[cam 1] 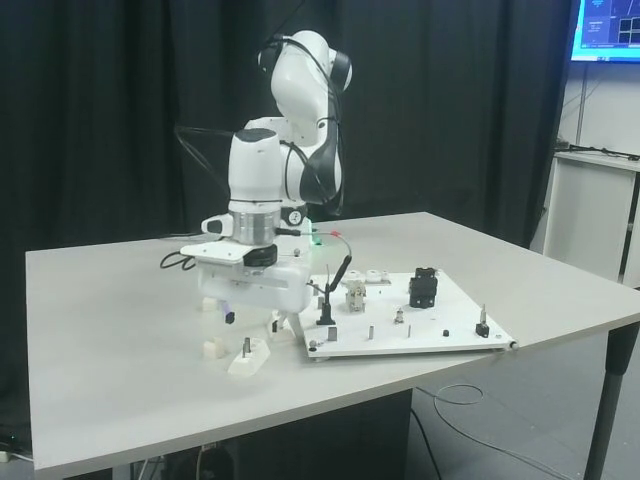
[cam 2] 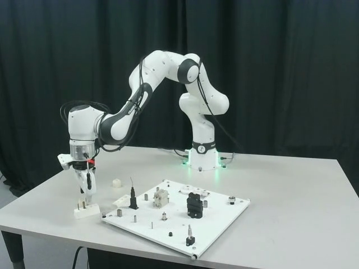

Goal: Pick square peg 2.

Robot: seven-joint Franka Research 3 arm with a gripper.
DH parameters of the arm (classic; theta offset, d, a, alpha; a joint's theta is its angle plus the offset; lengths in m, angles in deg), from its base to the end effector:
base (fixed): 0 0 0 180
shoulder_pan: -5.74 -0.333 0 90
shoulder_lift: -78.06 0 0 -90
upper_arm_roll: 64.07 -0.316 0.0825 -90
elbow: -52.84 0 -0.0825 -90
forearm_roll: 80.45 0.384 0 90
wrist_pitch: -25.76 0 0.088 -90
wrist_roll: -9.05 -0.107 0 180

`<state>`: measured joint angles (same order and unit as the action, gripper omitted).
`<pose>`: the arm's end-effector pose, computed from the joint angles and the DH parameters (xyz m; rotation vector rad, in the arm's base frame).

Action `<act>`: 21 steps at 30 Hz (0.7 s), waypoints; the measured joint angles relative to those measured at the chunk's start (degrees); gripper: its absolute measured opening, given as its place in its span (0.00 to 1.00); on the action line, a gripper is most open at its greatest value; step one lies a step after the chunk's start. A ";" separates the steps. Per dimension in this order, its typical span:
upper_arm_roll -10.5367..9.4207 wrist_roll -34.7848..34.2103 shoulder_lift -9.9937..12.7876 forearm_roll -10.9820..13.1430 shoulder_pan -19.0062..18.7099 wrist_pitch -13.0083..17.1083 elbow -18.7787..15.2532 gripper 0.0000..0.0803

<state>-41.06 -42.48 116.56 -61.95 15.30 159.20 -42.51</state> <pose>0.5994 -0.3368 0.2442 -2.1850 2.2479 -0.0924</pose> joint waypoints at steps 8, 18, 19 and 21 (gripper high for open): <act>0.00 3.20 1.17 0.02 0.25 1.63 0.16 1.00; 0.00 7.10 2.51 0.99 0.47 2.14 1.10 1.00; 0.00 7.57 2.63 1.25 0.47 2.14 1.16 1.00; 0.00 8.46 2.81 1.62 0.47 2.14 1.21 1.00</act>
<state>-41.06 -34.03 119.37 -60.33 15.78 161.34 -41.30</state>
